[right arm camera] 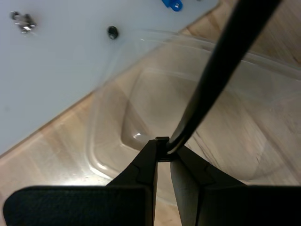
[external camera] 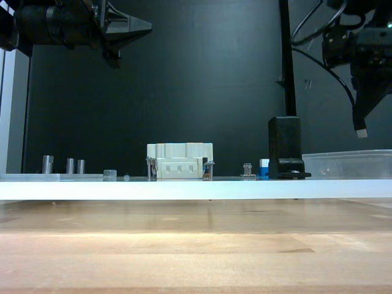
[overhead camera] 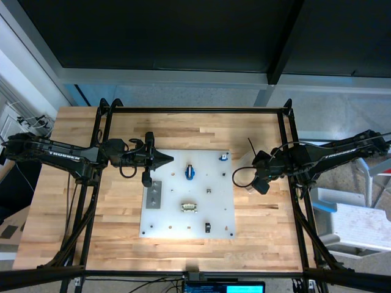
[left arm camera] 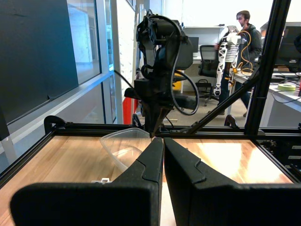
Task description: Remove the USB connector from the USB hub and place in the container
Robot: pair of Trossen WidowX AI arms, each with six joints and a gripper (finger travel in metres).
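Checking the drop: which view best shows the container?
Right wrist view: the container lies beneath the right gripper, shut on the USB connector. Low view shows only its side wall; left wrist, part; high, barely. Left gripper hovers shut above the board's far-left corner.

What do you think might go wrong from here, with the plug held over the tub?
The right gripper holds the USB connector by its plug above the container; dropped from there, the cable could tip it over the rim. The left gripper, parked over the board's left edge, poses little risk.
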